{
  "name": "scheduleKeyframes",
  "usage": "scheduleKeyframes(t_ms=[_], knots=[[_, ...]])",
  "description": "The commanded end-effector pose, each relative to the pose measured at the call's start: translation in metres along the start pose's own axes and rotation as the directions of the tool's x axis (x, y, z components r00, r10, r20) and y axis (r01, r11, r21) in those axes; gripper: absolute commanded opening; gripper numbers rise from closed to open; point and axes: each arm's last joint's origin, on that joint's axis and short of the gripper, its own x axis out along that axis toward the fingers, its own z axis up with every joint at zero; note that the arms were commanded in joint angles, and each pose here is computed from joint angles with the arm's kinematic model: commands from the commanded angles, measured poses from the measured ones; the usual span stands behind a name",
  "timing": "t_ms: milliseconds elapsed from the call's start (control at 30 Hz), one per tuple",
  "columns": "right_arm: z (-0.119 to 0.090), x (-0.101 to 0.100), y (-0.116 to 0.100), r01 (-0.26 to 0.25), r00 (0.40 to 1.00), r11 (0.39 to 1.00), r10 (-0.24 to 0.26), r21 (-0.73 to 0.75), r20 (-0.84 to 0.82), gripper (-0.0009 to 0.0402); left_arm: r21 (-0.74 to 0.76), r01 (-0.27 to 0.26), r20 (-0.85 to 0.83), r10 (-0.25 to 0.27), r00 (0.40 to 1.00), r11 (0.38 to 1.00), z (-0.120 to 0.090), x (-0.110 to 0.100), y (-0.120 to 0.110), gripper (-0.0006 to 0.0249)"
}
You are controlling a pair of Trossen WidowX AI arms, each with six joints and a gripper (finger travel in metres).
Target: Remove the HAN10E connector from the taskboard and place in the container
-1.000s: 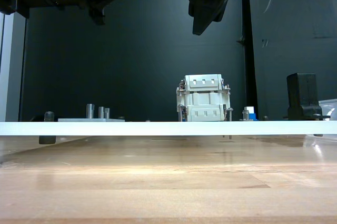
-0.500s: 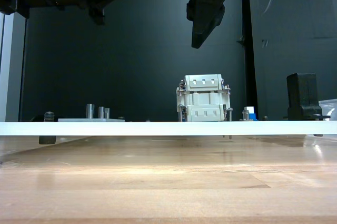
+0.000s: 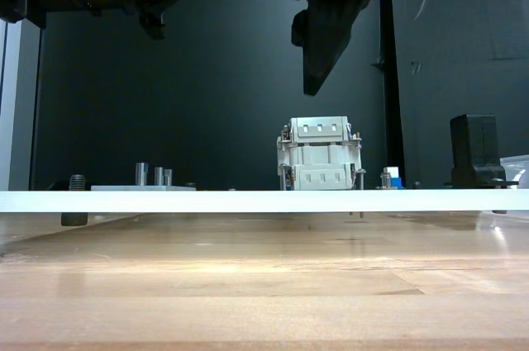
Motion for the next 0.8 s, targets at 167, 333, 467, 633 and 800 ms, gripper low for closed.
scheduleKeyframes(t_ms=[167,333,467,633,800], knots=[[0.001,0.023,0.004,0.014,0.998,1.0,-0.014,-0.009,-0.057,0.0261,0.0,0.0,0.0,0.0,1.0,1.0,0.0,0.0,0.0,0.0],[0.001,0.034,0.006,0.022,0.997,0.999,-0.024,-0.023,-0.079,0.0261,0.0,0.0,0.0,0.0,1.0,1.0,0.0,0.0,0.0,0.0],[0.001,0.041,0.007,0.025,0.995,0.999,-0.028,-0.028,-0.097,0.0257,0.0,0.0,0.0,0.0,1.0,1.0,0.0,0.0,0.0,0.0],[0.001,0.041,0.007,0.025,0.995,0.999,-0.029,-0.042,-0.093,0.0244,0.0,0.0,0.0,0.0,1.0,1.0,0.0,0.0,0.0,0.0],[0.001,0.041,0.008,0.021,0.996,0.999,-0.025,-0.048,-0.09,0.0218,0.0,0.0,0.0,0.0,1.0,1.0,0.0,0.0,0.0,0.0]])
